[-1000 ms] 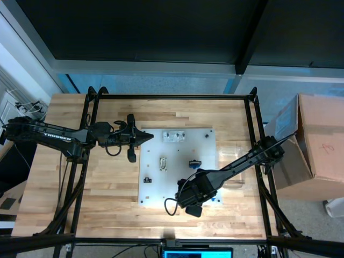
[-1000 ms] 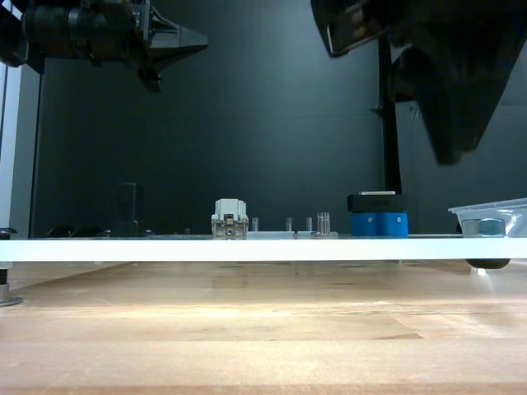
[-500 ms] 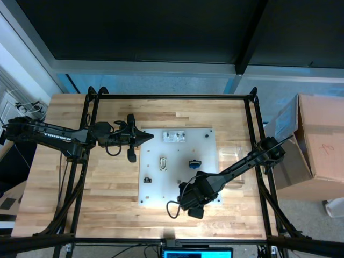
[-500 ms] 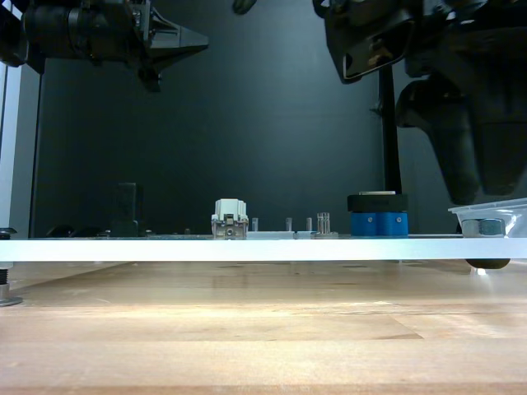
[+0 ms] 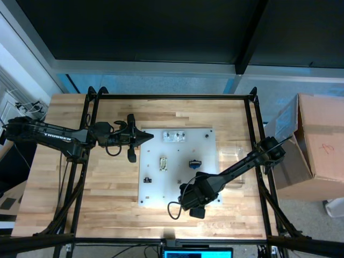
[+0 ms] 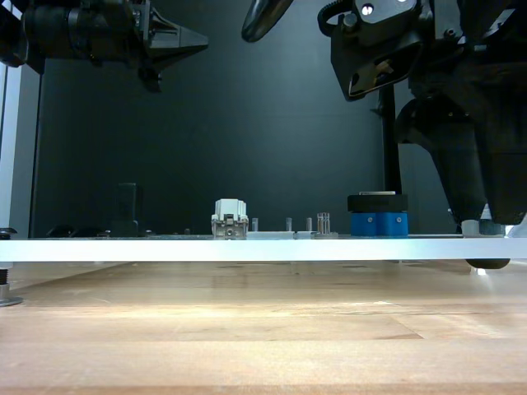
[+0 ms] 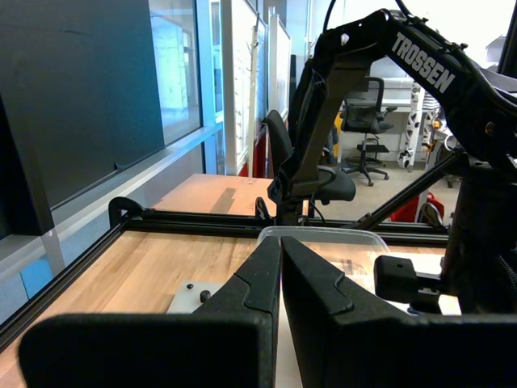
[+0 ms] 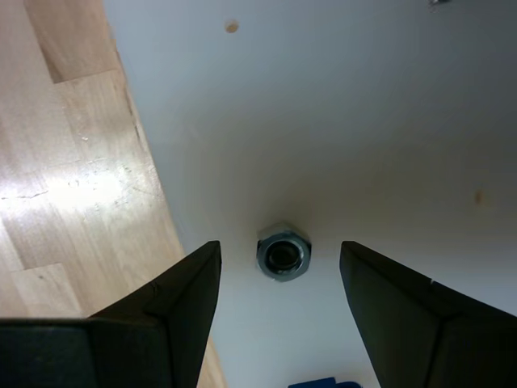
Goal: Unfasten the M12 nut and place it in the container
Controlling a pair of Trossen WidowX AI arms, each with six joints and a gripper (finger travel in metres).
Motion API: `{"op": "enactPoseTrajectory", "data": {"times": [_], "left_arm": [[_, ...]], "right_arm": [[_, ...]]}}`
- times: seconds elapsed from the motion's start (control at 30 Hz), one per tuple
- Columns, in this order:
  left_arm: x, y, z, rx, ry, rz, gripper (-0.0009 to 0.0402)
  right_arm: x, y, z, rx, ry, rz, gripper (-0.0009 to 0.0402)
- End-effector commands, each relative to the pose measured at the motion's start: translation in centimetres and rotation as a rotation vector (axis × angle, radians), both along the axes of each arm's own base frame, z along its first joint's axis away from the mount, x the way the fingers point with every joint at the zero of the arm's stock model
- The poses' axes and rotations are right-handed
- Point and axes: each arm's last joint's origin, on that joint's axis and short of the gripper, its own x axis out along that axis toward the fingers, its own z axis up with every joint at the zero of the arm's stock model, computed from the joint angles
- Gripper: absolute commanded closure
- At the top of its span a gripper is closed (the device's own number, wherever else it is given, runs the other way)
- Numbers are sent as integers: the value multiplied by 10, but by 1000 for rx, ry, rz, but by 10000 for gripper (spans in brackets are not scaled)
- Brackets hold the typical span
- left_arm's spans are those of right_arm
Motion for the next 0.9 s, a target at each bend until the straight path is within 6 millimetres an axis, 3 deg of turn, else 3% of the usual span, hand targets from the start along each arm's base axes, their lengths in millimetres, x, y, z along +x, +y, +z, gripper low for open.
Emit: {"op": "enactPoseTrajectory", "data": {"times": [0.03, 0.5, 0.9], "left_arm": [[0, 0, 0, 0, 0, 0, 393], [0, 0, 0, 0, 0, 0, 393], [0, 0, 0, 0, 0, 0, 393]], "right_arm": [[0, 0, -2, -2, 2, 5, 213], [-1, 0, -8, 6, -8, 7, 282], [-1, 0, -7, 10, -8, 35, 390]]}}
